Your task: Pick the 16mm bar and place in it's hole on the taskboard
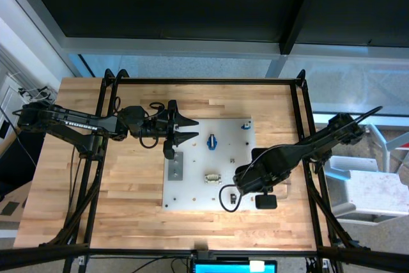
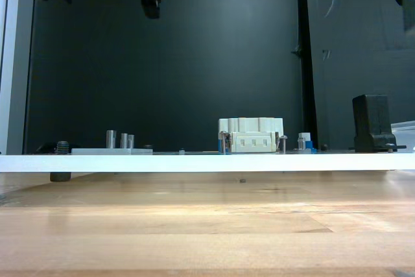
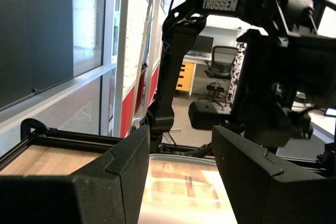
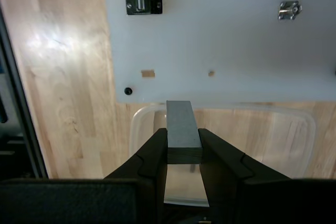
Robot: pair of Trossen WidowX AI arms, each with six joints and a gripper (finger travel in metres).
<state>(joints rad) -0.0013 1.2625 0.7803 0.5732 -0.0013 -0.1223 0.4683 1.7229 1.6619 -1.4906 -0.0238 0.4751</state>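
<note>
Between the fingers [image 4: 152, 153] of the right gripper [image 4: 184, 141] we saw the 16mm bar [image 4: 184, 121], a grey, flat-sided piece, clamped from both sides with no gap showing. Its long axis ran along the fingers, and its free end stuck out past their tips toward the taskboard [image 4: 220, 40]. Beneath it lay a clear tub [image 4: 302, 129] on the table [image 4: 68, 77], just beside the board's right edge, so the bar was held in the air, clear of the board. We could not tell which hole was its seat. From above, the right arm [image 1: 319, 137] hid the bar. Over the board's far-left part hung the left gripper [image 1: 192, 129], its fingers [image 3: 110, 182] spread wide with nothing between them. At table level both grippers were cut off by the frame's top edge.
</note>
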